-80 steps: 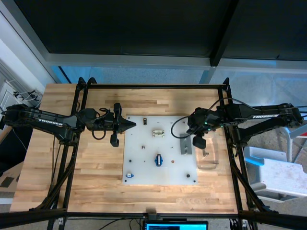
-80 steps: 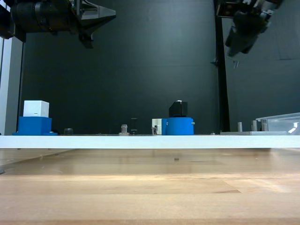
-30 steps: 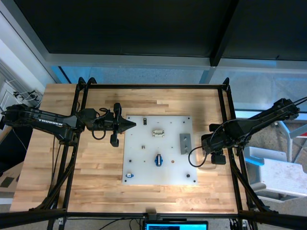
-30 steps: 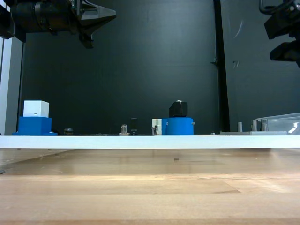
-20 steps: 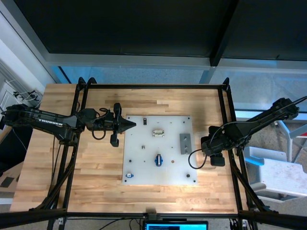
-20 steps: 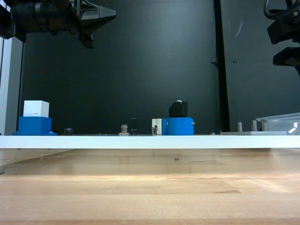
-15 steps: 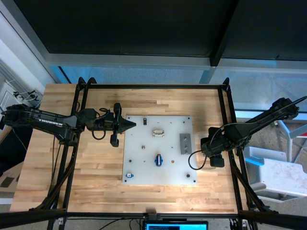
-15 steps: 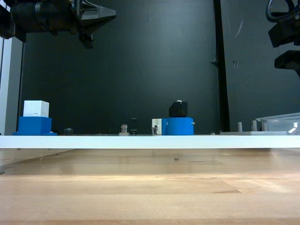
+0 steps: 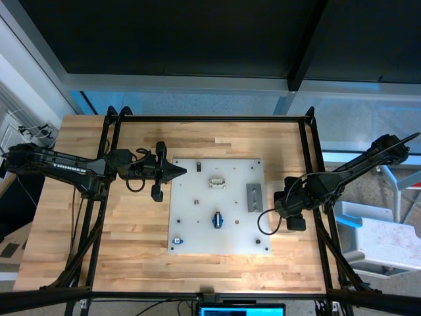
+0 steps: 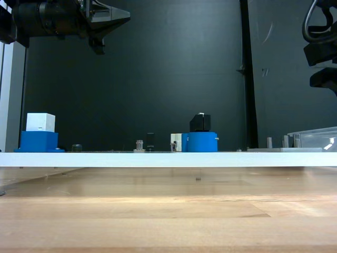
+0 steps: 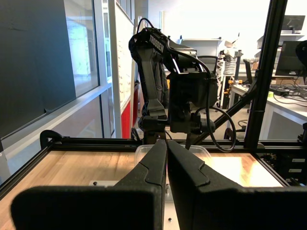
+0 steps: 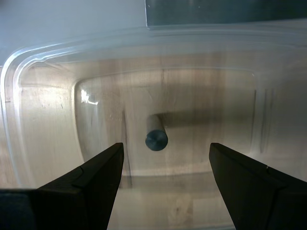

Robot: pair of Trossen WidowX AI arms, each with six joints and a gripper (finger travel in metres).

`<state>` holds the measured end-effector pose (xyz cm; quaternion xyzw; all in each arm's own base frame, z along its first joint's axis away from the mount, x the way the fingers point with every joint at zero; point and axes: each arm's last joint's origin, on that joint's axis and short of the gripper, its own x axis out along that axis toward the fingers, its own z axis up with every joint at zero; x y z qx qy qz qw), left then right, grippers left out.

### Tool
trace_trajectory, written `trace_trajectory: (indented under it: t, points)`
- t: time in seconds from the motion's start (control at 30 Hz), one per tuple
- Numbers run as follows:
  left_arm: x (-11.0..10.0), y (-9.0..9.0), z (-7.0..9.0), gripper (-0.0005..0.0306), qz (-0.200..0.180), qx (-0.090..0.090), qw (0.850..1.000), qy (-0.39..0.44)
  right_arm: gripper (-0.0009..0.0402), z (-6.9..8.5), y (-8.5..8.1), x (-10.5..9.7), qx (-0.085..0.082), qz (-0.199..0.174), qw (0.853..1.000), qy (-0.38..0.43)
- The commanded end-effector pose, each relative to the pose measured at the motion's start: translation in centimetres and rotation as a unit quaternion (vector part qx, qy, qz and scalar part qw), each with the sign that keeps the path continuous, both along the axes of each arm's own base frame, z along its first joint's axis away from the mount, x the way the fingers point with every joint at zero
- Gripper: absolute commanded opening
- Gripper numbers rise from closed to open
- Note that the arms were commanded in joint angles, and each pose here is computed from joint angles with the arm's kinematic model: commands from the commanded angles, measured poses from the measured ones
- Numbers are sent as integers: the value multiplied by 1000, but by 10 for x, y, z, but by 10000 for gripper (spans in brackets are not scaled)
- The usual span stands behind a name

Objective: Pick the 16mm cylinder and place it in the taskboard

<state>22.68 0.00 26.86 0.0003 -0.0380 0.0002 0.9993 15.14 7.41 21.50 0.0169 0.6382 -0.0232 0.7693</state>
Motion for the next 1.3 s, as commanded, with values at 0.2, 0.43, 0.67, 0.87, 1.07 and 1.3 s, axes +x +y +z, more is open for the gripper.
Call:
trace_trajectory:
  t: [0.2,0.43,0.67,0.87,1.07,1.3]
  points:
    - [0,0,0,0,0,0,1000,0,249,-8,2,3,-4,2,1000,7]
    - [0,0,0,0,0,0,1000,0,247,-17,2,2,-1,-7,1000,4]
    - [0,0,0,0,0,0,1000,0,247,-24,2,1,-2,-6,1000,4]
    - [0,0,0,0,0,0,1000,0,247,-31,1,0,-6,-9,1000,-2]
    - [0,0,0,0,0,0,1000,0,247,-35,0,-1,-6,-9,1000,-1]
    - [0,0,0,0,0,0,1000,0,247,-37,0,-2,-6,-9,1000,-1]
